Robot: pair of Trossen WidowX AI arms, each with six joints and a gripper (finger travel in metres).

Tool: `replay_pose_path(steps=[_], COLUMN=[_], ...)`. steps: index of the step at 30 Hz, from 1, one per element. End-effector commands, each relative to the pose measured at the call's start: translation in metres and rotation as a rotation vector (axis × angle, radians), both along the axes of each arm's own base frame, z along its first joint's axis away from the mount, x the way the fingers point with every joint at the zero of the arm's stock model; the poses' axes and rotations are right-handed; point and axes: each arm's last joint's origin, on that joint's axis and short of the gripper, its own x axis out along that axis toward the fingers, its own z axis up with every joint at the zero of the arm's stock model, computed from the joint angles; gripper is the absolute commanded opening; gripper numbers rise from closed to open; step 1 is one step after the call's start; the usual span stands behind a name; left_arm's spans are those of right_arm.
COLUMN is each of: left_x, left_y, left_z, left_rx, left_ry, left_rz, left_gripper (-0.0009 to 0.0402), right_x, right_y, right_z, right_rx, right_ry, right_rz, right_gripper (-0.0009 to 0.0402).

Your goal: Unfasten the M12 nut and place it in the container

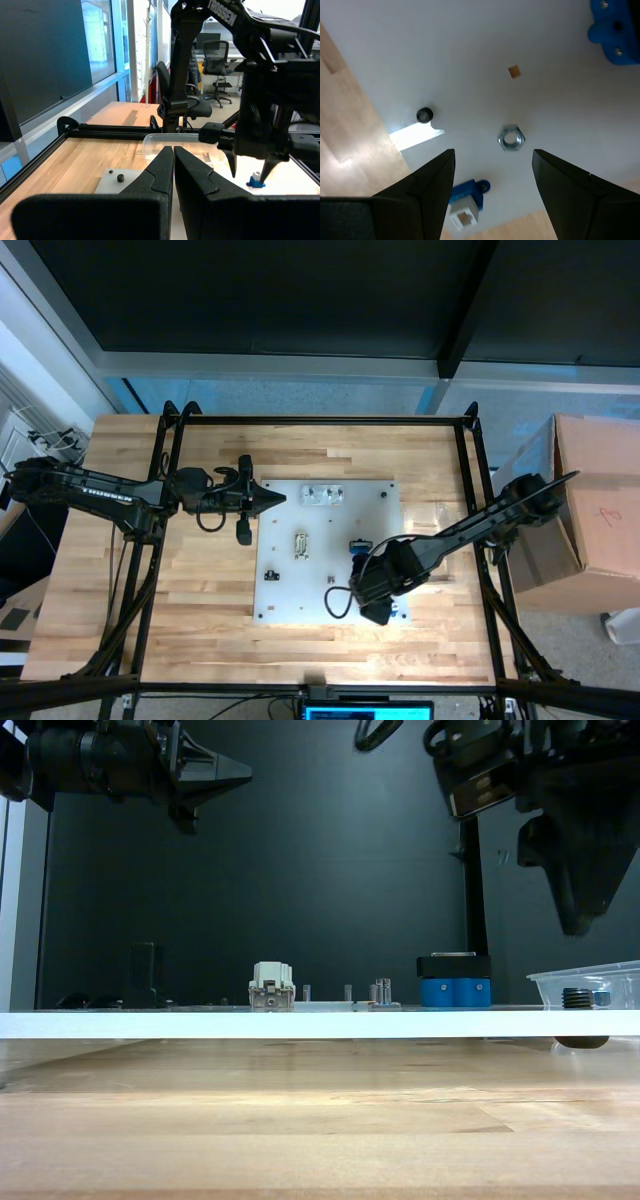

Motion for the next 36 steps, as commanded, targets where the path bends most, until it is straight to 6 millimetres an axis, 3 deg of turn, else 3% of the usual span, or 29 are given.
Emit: replay_pose_path(steps=[1,10,16,31,33,36], left_x=[0.000,0.000,0.000,0.000,0.000,0.000], left_y=[0.000,0.000,0.000,0.000,0.000,0.000], left_z=[0.000,0.000,0.000,0.000,0.000,0.000], left_rx=[0.000,0.000,0.000,0.000,0.000,0.000], left_ry=[-0.001,-0.002,-0.001,-0.001,-0.001,-0.001], left_rz=[0.000,0.000,0.000,0.000,0.000,0.000], left_gripper=[0.0000,0.0000,0.0000,0.0000,0.0000,0.0000], right_x=[0.004,0.005,0.004,0.002,0.001,-0.001], right_y=[0.002,-0.001,-0.001,-0.002,-0.003,-0.005], right_z=[-0.010,-0.037,-0.040,-0.034,-0.031,-0.025], right_rx=[-0.010,-0.018,-0.013,-0.011,-0.009,-0.006], right_ry=[0.030,0.072,0.061,0.053,0.047,0.036], right_rz=[-0.014,-0.056,-0.056,-0.048,-0.044,-0.035], right_gripper=[0.0220,0.0220,0.0213,0.0015,-0.0003,0.0007])
